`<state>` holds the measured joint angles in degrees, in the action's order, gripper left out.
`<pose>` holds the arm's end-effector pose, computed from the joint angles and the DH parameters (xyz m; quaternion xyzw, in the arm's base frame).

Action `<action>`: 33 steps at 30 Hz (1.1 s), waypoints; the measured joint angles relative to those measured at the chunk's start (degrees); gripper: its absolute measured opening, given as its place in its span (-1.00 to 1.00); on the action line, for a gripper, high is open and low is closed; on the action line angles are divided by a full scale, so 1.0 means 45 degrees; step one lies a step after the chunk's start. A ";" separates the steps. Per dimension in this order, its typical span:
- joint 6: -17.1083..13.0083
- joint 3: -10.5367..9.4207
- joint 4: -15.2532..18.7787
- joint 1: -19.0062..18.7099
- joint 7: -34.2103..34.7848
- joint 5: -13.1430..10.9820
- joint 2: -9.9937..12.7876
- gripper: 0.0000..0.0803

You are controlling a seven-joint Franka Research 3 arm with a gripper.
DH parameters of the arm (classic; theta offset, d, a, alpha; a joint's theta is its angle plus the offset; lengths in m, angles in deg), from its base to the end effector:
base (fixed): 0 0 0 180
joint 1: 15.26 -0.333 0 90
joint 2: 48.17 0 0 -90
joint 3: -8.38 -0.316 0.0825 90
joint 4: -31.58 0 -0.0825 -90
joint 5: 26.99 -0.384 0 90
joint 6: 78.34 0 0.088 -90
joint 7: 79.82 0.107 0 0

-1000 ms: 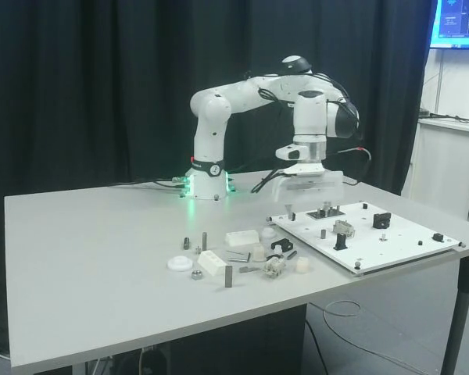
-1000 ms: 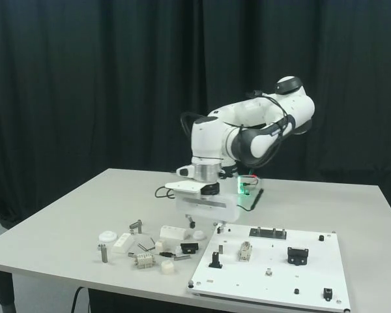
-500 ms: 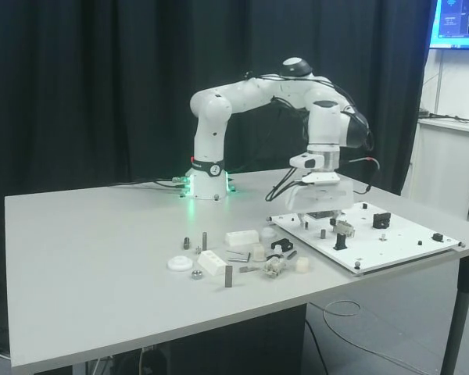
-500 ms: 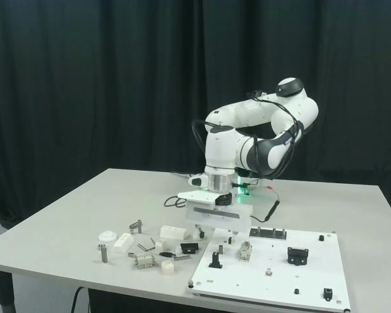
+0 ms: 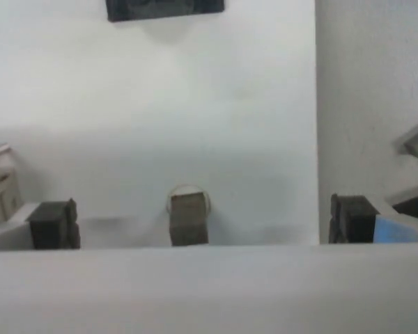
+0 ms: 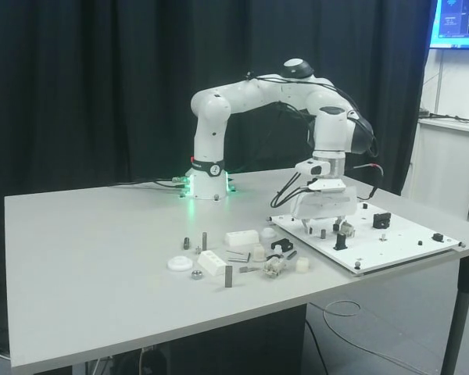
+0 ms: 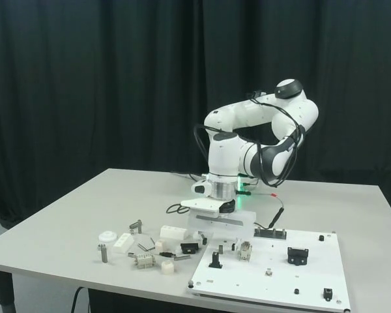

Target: Remove round peg 3.

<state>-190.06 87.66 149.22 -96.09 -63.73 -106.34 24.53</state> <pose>0.5637 0.0990 0.2142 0.9067 -0.4199 0.0395 0.0038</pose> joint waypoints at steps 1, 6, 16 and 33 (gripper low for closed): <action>0.0000 -0.0025 -0.0041 0.0037 0.0000 0.0028 0.0000 0.99; 0.0012 -0.0134 -0.0221 0.0208 -0.0008 0.0155 -0.0001 0.99; 0.0194 -0.0330 -0.0553 0.0549 -0.0025 0.0346 -0.0035 0.99; 0.0670 -0.0401 -0.0675 0.0751 -0.0027 0.0397 -0.0040 0.99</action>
<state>-187.05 85.85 146.18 -92.71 -63.85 -104.55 24.35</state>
